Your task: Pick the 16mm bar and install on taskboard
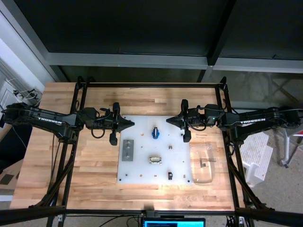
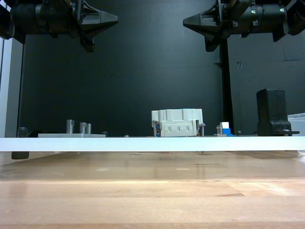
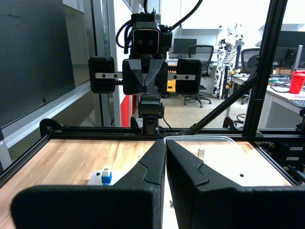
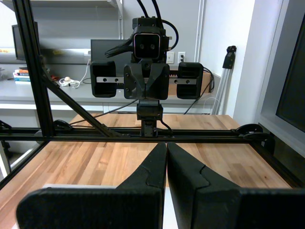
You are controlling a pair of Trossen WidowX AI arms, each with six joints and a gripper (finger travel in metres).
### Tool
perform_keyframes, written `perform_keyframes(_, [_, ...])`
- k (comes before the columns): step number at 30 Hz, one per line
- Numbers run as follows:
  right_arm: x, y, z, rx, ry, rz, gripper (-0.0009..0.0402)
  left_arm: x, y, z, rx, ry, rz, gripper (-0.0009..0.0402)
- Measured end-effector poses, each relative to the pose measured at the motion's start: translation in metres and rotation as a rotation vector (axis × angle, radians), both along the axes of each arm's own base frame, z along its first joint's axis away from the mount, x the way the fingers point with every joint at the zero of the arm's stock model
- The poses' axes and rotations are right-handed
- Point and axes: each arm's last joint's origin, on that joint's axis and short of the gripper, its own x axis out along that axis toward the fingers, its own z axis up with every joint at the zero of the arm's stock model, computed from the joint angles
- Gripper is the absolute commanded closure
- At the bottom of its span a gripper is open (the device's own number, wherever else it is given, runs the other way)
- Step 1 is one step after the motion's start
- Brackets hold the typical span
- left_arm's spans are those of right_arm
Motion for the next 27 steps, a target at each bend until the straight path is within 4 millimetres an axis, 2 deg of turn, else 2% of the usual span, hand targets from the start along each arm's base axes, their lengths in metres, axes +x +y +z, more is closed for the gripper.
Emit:
perform_keyframes(22, [0.0, 0.0, 0.0002, 0.0, -0.002, 0.0, 0.0393, 0.0, -0.0001, 0.0, 0.0, 0.0, 0.0, 0.0393])
perform_keyframes(27, [0.0009, 0.0, 0.004, 0.083, -0.003, 0.0, 0.0393, 0.0, -0.0001, 0.0, 0.0, 0.0, 0.0, 0.0393])
